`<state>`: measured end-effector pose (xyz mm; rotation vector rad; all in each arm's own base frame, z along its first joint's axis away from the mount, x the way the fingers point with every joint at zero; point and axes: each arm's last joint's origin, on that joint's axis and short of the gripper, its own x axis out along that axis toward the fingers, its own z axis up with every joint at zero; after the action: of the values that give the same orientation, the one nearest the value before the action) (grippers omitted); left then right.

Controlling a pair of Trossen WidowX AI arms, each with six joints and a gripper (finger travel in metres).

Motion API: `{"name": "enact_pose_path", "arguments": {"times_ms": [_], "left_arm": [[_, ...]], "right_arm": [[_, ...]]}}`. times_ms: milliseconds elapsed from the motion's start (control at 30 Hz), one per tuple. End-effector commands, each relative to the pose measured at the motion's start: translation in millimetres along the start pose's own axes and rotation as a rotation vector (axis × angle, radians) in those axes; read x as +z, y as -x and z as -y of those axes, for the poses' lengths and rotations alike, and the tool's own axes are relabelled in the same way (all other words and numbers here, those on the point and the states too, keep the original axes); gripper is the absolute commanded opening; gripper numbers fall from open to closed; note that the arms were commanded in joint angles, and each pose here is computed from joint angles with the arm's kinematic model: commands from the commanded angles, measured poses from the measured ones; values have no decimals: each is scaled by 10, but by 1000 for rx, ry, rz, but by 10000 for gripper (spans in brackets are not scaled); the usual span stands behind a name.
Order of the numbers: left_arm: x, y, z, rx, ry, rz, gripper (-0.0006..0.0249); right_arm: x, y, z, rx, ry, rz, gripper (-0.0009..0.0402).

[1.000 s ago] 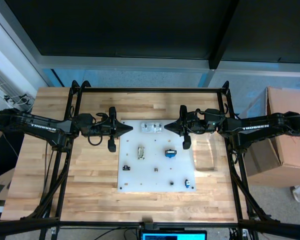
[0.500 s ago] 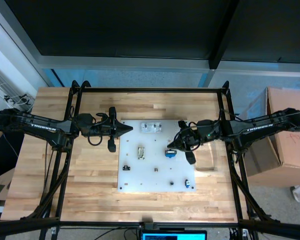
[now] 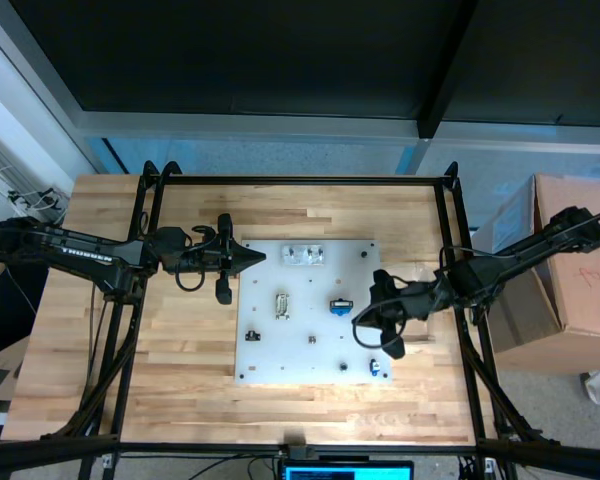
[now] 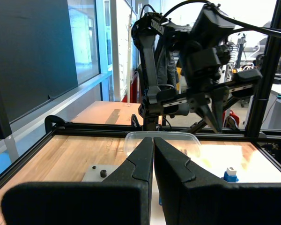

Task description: Unfasten the M12 nut and place it in the container

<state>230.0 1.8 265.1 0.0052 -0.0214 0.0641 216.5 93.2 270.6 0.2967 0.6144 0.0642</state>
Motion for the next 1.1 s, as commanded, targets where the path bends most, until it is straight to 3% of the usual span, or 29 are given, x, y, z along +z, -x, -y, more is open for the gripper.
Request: {"name": "enact_pose_path", "arguments": {"times_ms": [33, 433, 767, 1100], "left_arm": [[0, -1, 0, 0, 0, 0, 0], [0, -1, -1, 0, 0, 0, 0], [0, -1, -1, 0, 0, 0, 0], [-2, 0, 0, 0, 0, 0, 0]], "right_arm": [[12, -12, -107, -18, -33, -69, 0], [212, -303, -507, -163, -174, -448, 0], [483, -564, -774, -346, -310, -596, 0], [531, -777, -895, -395, -413, -668, 0]]}}
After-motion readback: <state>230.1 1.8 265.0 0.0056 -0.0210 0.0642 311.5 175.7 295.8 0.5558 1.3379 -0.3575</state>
